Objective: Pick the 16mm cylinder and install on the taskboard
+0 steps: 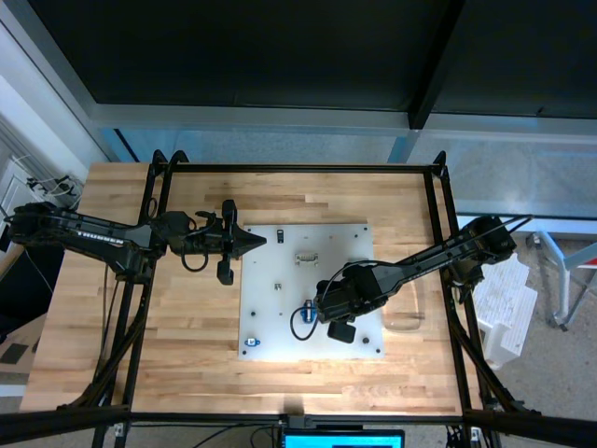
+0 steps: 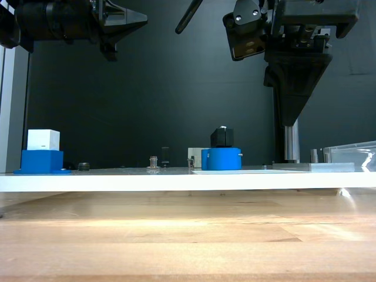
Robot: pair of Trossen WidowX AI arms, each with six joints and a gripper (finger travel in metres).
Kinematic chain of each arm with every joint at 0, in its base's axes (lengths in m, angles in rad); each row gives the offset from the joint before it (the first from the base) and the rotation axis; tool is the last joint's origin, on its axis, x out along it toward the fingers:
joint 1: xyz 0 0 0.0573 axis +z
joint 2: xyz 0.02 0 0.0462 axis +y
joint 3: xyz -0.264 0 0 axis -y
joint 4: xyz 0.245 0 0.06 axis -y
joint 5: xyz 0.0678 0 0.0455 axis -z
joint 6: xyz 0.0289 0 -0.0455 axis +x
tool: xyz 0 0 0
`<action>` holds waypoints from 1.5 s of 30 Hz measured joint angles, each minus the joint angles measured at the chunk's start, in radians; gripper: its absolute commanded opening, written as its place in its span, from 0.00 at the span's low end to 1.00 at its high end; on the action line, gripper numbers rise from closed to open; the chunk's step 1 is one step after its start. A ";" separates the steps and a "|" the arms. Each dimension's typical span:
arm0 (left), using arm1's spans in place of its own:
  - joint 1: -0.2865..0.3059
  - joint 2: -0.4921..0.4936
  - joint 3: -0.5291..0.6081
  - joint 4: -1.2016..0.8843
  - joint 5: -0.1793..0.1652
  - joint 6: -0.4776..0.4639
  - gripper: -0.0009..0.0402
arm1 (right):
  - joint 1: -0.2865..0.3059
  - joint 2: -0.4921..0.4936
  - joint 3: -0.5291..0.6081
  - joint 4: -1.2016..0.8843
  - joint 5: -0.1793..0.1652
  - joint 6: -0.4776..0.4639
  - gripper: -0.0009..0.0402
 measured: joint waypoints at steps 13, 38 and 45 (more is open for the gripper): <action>0.000 0.000 0.000 0.000 0.000 0.000 0.02 | 0.000 0.000 -0.001 0.013 0.000 0.000 0.03; 0.000 0.000 0.000 0.000 0.000 0.000 0.02 | 0.002 0.012 -0.008 0.069 0.035 -0.068 0.03; 0.000 0.000 0.000 0.000 0.000 0.000 0.02 | 0.004 -0.003 -0.029 0.080 0.036 -0.071 0.03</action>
